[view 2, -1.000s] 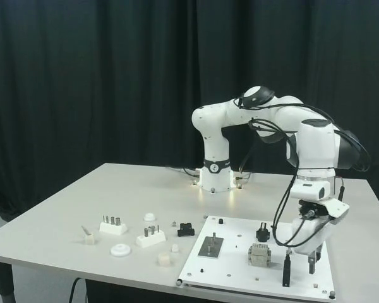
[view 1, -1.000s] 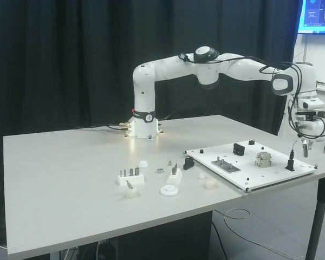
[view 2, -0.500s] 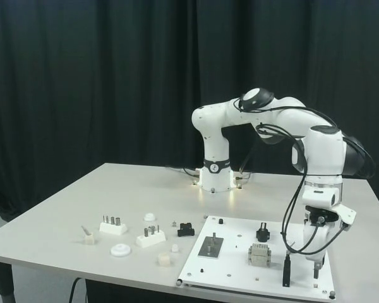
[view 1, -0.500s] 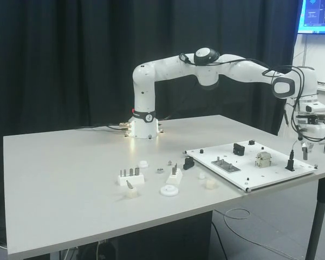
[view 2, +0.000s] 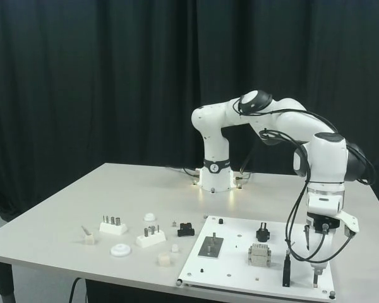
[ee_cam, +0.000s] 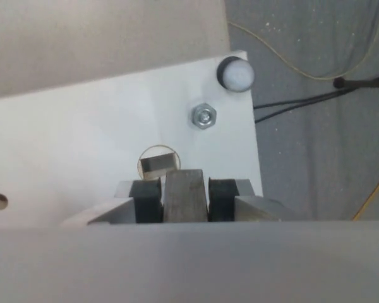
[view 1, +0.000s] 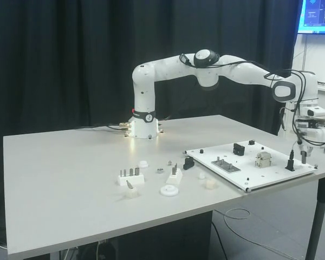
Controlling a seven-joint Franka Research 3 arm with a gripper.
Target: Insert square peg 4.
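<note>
In the wrist view my gripper is shut on a grey square peg, its black pads pressing on two sides. The peg's tip hangs just beside a square hole in the white board, slightly off from it. From the room, the gripper points straight down over the board's end farthest from the arm's base, close to the corner. The first room view shows the gripper and the peg just above the board.
A grey nut and a white knob sit near the hole at the board's corner. A black upright post stands right beside the gripper. A grey connector is on the board. White peg holders stand on the table.
The wrist has swung outward toward the board's end corner, and the gripper with the peg has come lower over the board.
</note>
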